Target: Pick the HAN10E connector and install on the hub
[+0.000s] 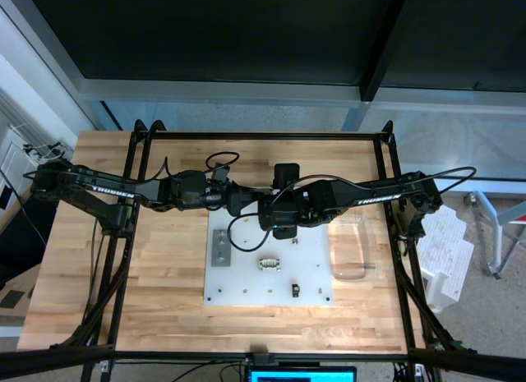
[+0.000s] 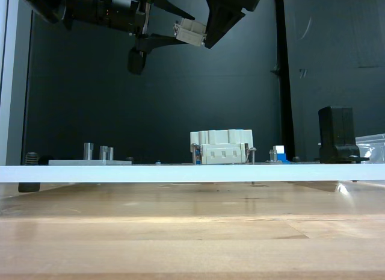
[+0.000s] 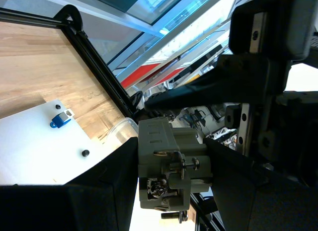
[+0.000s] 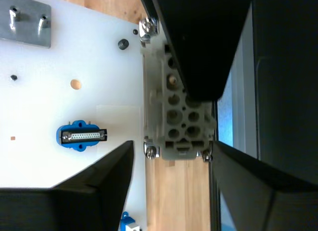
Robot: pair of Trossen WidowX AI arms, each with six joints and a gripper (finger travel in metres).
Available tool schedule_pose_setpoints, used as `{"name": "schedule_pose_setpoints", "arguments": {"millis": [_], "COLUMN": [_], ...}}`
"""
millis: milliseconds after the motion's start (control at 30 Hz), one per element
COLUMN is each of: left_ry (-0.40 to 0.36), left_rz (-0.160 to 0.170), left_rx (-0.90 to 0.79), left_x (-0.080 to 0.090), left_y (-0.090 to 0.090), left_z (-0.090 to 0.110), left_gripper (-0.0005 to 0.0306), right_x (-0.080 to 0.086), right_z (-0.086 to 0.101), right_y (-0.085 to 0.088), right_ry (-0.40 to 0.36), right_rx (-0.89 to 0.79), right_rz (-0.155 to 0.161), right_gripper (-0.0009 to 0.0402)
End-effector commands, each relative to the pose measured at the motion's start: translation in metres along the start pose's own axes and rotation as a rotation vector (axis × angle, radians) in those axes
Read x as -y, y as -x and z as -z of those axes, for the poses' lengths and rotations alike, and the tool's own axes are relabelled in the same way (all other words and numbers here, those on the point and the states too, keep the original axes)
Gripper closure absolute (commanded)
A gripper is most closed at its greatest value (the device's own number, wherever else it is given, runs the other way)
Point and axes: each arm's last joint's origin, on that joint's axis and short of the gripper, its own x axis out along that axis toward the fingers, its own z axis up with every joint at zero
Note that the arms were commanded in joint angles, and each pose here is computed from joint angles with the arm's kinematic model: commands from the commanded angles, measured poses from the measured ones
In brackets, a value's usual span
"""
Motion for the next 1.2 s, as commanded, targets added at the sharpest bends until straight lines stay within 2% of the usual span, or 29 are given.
{"name": "schedule_pose_setpoints", "arguments": {"millis": [33,133,200,267,333,400,467,533,633,667,700,767,900,1033,1167,1200], "left_ry": [-0.006,-0.036,-0.072,-0.153,-0.288,-0.441,-0.611,-0.784,-1.064,-1.14,-1.191,-1.27,-1.417,-1.576,-1.782,-1.819], "left_rz": [-0.001,-0.002,-0.002,-0.001,-0.001,0.013,0.047,0.095,0.205,0.232,0.25,0.27,0.273,0.201,0.198,0.198], "left_rx": [0.003,0.002,0.001,0.001,0.0,-0.012,-0.035,-0.057,-0.086,-0.087,-0.086,-0.081,-0.06,-0.029,-0.008,-0.004], "left_x": [0.0,0.0,0.0,0.0,0.0,0.0,0.001,0.002,0.004,0.004,0.004,0.005,0.006,0.005,0.005,0.005], "left_y": [0.0,0.0,0.0,0.0,0.0,0.0,0.0,0.0,0.001,0.001,0.001,0.001,0.001,0.001,0.001,0.001], "left_z": [0.0,0.0,0.0,0.0,0.0,0.0,0.002,0.003,0.005,0.006,0.006,0.007,0.009,0.008,0.007,0.007], "left_gripper": [0.0219,0.0219,0.0219,0.0219,0.022,0.022,0.022,0.022,0.0219,0.022,0.022,0.022,0.0224,0.0245,0.0273,0.028], "right_x": [0.001,0.003,0.006,0.01,0.015,0.018,0.022,0.023,0.025,0.027,0.029,0.033,0.046,0.063,0.076,0.077], "right_z": [0.003,0.005,0.007,0.009,0.012,0.015,0.018,0.019,0.021,0.021,0.021,0.022,0.02,0.017,0.014,0.012], "right_y": [0.003,0.007,0.012,0.02,0.027,0.035,0.04,0.04,0.039,0.038,0.037,0.037,0.04,0.047,0.046,0.043], "right_ry": [-0.002,-0.008,-0.043,-0.079,-0.105,-0.119,-0.13,-0.125,-0.125,-0.128,-0.132,-0.149,-0.189,-0.23,-0.261,-0.259], "right_rx": [-0.015,-0.005,0.003,0.022,0.039,0.055,0.064,0.064,0.053,0.049,0.048,0.051,0.082,0.134,0.156,0.157], "right_rz": [-0.002,-0.012,-0.039,-0.097,-0.16,-0.243,-0.304,-0.347,-0.385,-0.387,-0.386,-0.411,-0.472,-0.558,-0.616,-0.638], "right_gripper": [0.0111,0.0074,0.0059,0.0053,0.0053,0.0055,0.006,0.0064,0.0069,0.0069,0.0069,0.0067,0.0066,0.0069,0.0072,0.0071]}}
